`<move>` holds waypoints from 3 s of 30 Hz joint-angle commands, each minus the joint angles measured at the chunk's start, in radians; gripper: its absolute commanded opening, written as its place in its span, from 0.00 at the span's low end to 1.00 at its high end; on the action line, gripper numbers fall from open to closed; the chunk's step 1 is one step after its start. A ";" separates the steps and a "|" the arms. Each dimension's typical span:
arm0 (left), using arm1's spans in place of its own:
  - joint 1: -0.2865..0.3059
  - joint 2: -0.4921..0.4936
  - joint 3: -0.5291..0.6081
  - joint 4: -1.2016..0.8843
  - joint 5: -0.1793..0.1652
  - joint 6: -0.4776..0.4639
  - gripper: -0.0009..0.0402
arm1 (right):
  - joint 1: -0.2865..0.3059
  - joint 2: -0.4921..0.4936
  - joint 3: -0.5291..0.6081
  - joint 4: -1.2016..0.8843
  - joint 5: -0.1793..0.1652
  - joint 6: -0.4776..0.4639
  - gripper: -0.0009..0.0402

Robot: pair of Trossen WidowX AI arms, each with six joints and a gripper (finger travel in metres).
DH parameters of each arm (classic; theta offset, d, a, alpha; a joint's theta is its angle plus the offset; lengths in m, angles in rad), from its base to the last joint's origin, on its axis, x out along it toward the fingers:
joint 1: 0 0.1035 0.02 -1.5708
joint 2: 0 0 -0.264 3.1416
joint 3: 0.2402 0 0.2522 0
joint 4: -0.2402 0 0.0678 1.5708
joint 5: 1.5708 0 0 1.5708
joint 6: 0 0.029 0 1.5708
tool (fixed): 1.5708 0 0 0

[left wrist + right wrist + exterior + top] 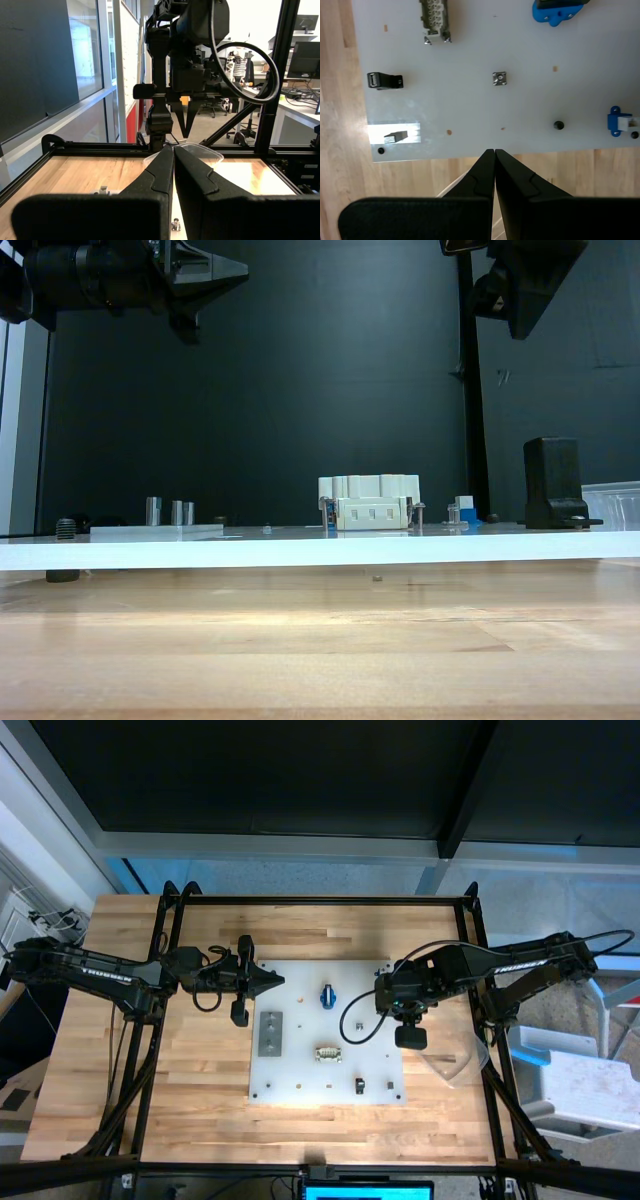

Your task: Pick the 16mm bar from the taskboard and place it in the container

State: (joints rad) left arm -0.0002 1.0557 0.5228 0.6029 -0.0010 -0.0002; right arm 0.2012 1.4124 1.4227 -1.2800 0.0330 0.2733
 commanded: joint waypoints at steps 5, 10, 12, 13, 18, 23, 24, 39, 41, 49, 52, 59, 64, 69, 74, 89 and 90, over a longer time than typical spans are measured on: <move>0.000 0.000 0.000 0.000 0.000 0.000 0.02 | 0.067 0.008 -0.001 -0.006 0.000 0.045 0.02; 0.000 0.000 0.000 0.000 0.000 0.000 0.02 | 0.124 0.030 -0.001 -0.025 0.000 0.083 0.02; 0.000 0.000 0.000 0.000 0.000 0.000 0.02 | 0.141 0.041 -0.001 -0.029 0.000 0.097 0.02; 0.000 0.000 0.000 0.000 0.000 0.000 0.02 | 0.151 0.050 -0.001 -0.027 0.000 0.105 0.02; 0.000 0.000 0.000 0.000 0.000 0.000 0.02 | 0.186 0.068 -0.001 -0.024 0.000 0.133 0.02; 0.000 0.000 0.000 0.000 0.000 0.000 0.02 | 0.212 0.085 -0.001 -0.021 0.000 0.162 0.02; 0.000 0.000 0.000 0.000 0.000 0.000 0.02 | 0.219 0.089 -0.001 -0.018 0.000 0.169 0.02; 0.000 0.000 0.000 0.000 0.000 0.000 0.02 | 0.282 0.151 -0.001 0.031 0.000 0.203 0.02; 0.000 0.000 0.000 0.000 0.000 0.000 0.02 | 0.286 0.163 -0.001 0.032 0.000 0.218 0.02; 0.000 0.000 0.000 0.000 0.000 0.000 0.02 | 0.312 0.192 -0.003 0.077 -0.001 0.237 0.08; 0.000 0.000 0.000 0.000 0.000 0.000 0.02 | 0.325 0.202 -0.003 0.076 -0.001 0.250 0.10; 0.000 0.000 0.000 0.000 0.000 0.000 0.02 | 0.347 0.228 -0.006 0.082 0.000 0.254 0.18; 0.000 0.000 0.000 0.000 0.000 0.000 0.02 | 0.351 0.233 -0.011 0.100 0.000 0.254 0.34; 0.000 0.000 0.000 0.000 0.000 0.000 0.02 | 0.354 0.233 -0.046 0.141 0.000 0.255 0.49; 0.000 0.000 0.000 0.000 0.000 0.000 0.02 | 0.361 0.233 -0.074 0.170 0.001 0.269 0.58; 0.000 0.000 0.000 0.000 0.000 0.000 0.02 | 0.376 0.233 -0.181 0.298 0.001 0.296 0.60; 0.000 0.000 0.000 0.000 0.000 0.000 0.02 | 0.377 0.233 -0.189 0.312 0.001 0.296 0.61</move>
State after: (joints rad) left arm -0.0002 1.0557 0.5224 0.6025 -0.0010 -0.0002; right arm 0.5770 1.6463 1.2434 -0.9871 0.0334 0.5701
